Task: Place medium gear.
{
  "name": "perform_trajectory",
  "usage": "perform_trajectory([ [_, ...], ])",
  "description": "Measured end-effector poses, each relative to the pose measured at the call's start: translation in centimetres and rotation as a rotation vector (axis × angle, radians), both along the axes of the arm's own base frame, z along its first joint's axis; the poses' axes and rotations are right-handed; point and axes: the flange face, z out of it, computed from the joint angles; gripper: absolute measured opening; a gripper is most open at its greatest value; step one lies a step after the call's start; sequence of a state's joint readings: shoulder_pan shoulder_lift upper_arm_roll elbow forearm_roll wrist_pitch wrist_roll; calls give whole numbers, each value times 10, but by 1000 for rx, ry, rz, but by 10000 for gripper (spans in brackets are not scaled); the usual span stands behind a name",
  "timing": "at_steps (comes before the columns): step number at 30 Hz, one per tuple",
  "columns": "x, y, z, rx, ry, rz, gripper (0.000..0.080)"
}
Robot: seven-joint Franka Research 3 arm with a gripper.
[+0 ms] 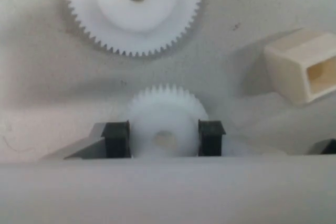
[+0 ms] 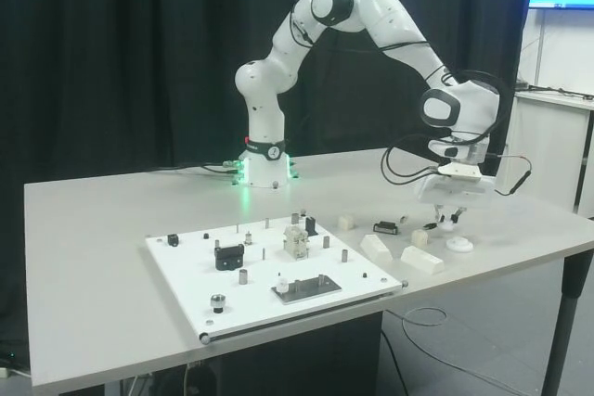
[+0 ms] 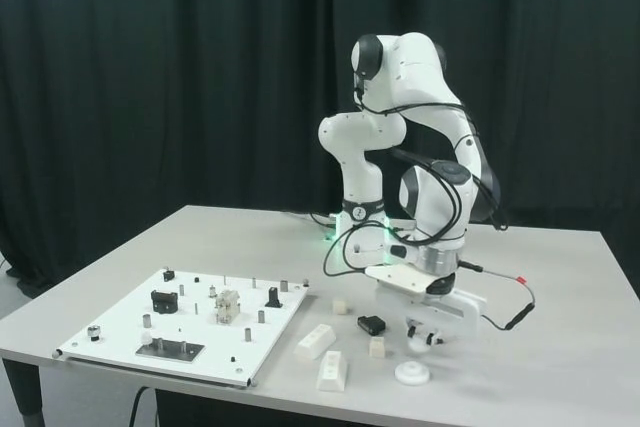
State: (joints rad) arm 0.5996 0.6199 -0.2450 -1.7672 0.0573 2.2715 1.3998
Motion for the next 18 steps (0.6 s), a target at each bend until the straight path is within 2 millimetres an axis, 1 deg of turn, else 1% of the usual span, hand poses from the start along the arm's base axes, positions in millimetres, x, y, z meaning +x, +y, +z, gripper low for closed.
perform_trajectory([
  [11,-7,1,-10,7,-10,3,277],
  [12,-7,2,-10,8,-11,1,496],
  [18,-7,4,-9,10,-17,-21,496],
])
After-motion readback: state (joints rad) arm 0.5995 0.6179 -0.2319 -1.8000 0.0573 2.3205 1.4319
